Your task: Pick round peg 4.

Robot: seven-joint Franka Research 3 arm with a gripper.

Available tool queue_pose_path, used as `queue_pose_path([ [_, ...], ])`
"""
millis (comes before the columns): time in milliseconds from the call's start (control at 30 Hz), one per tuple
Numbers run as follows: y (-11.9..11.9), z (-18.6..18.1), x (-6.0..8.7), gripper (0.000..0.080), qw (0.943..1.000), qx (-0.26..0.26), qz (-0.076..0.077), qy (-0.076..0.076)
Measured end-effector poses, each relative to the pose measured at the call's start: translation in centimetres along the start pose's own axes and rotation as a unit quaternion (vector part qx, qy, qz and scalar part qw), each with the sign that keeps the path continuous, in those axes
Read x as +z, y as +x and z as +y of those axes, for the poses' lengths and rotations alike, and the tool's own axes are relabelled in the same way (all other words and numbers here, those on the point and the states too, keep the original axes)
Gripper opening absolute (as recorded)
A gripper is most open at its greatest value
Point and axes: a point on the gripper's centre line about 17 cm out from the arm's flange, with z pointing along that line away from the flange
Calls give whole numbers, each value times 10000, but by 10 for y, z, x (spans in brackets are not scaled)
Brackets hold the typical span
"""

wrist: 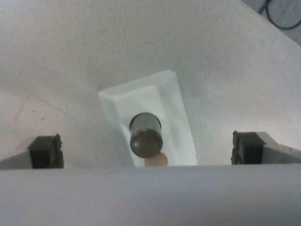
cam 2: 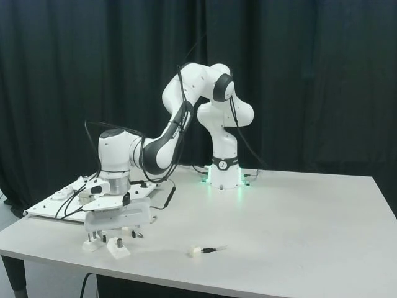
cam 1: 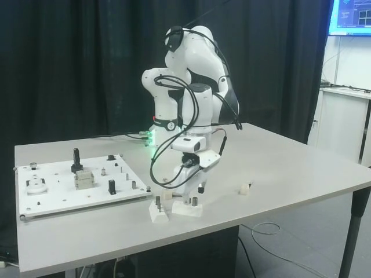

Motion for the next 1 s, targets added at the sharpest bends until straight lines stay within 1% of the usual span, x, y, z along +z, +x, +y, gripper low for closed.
queue_pose_path([
  [433,1,0,5,800,10000,2,2,-10],
  [1000,2,2,10,800,10000,55,52,-41],
])
